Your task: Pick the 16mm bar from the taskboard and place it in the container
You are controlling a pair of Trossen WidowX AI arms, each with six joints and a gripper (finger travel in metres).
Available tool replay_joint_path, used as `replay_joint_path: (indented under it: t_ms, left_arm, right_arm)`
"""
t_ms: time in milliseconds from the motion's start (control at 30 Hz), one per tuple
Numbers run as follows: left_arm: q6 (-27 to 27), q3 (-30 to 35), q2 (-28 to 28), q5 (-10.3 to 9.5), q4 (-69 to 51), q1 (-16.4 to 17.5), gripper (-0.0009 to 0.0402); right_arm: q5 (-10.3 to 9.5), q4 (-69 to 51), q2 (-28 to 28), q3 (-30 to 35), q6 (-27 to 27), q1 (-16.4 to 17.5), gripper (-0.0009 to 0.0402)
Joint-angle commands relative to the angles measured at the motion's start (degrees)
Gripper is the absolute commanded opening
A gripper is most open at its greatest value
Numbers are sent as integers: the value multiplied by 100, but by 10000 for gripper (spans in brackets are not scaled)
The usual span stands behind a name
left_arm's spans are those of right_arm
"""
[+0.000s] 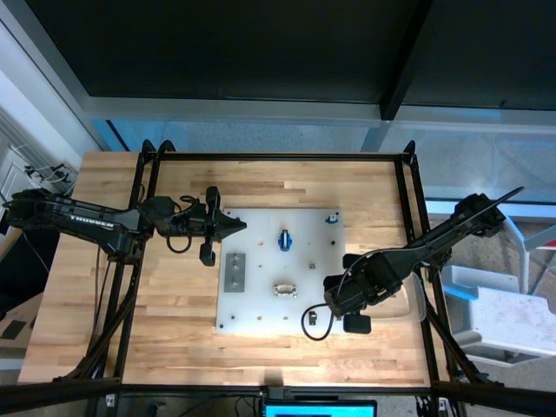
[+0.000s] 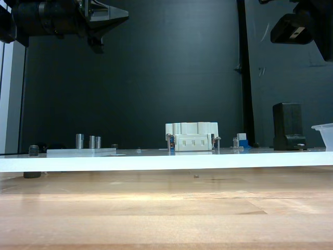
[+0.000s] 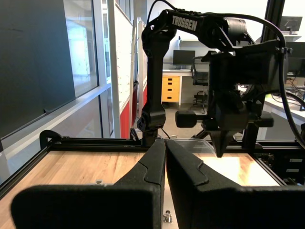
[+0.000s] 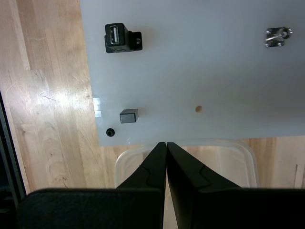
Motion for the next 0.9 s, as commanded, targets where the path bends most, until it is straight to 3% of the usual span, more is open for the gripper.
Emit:
replay_joint_path:
  t_ms: [33, 133, 567, 900]
  left_arm:
    - [0, 0, 2, 0, 0, 2, 0]
    - [0, 0, 2, 0, 0, 2, 0]
    - [0, 0, 2, 0, 0, 0, 0]
    - [0, 0, 2, 0, 0, 0, 0]
  right_arm:
    - [-107, 155, 90, 7, 0, 59, 0]
    - [-192, 251, 133, 7, 31, 87, 0]
    - [-234, 85, 374, 291, 225, 168, 0]
    - [-92, 57, 374, 269, 328, 197, 19]
